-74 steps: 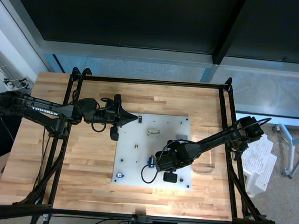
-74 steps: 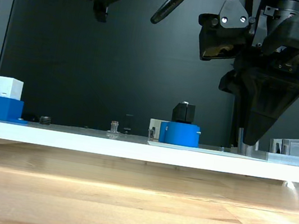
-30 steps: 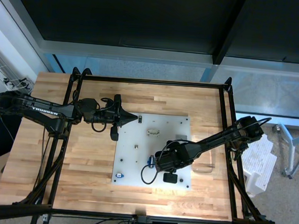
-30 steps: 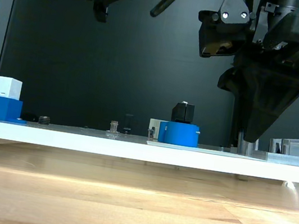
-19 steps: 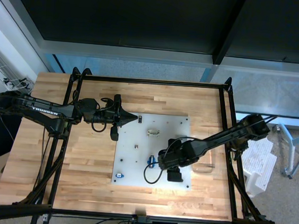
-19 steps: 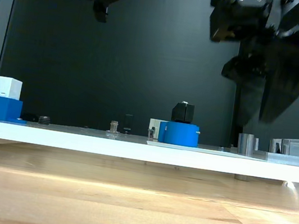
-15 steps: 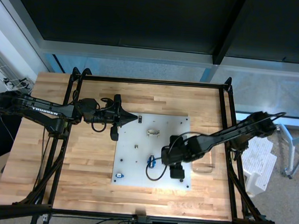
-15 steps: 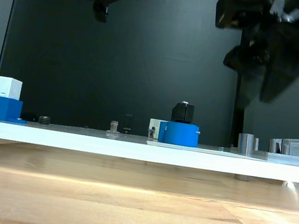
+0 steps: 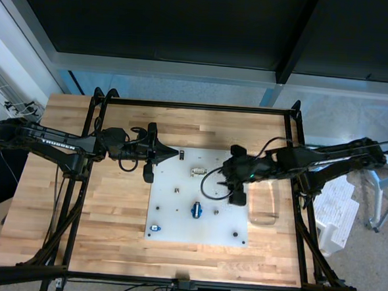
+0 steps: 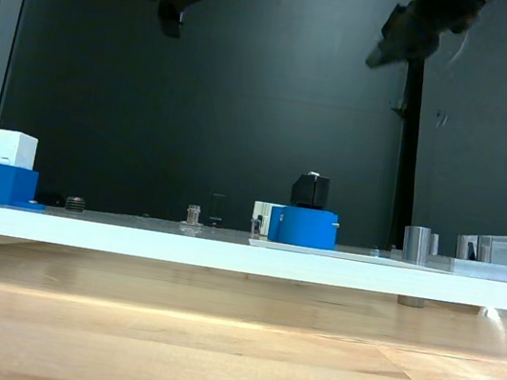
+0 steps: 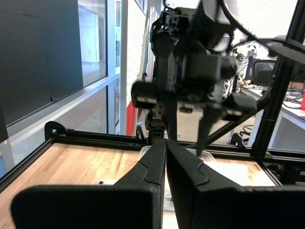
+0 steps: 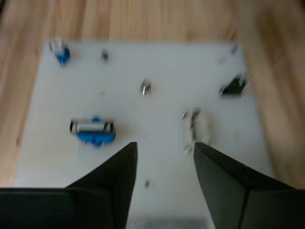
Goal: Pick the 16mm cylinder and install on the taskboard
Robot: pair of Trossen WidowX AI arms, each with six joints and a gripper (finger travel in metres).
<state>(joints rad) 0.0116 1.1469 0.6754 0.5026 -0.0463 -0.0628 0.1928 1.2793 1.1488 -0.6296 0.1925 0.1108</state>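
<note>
So, right gripper [image 12: 165, 149]: raised high above the taskboard [image 9: 172, 226], over its far right part. Only a dark bit of it shows at the upper edge of the low view.
Right jaws: parted, with a clear gap between the two fingers and nothing held. White board surface shows through the gap.
16mm cylinder [image 10: 416, 245]: standing upright on the taskboard, on its own, with a short stub showing under the plate directly below it.
Cylinder against right jaws: well apart. The peg sits at board level, nearer the near edge than the gripper, and touches neither finger. From above it is a small grey spot [image 9: 216, 212] just right of the blue connector [image 9: 196, 209].
Left gripper [image 9: 176, 152]: level above the tabletop [image 9: 104, 212] at the taskboard's far left corner, pointing inward, well away from the cylinder.
Left jaws: closed together, fingers touching, empty.
</note>
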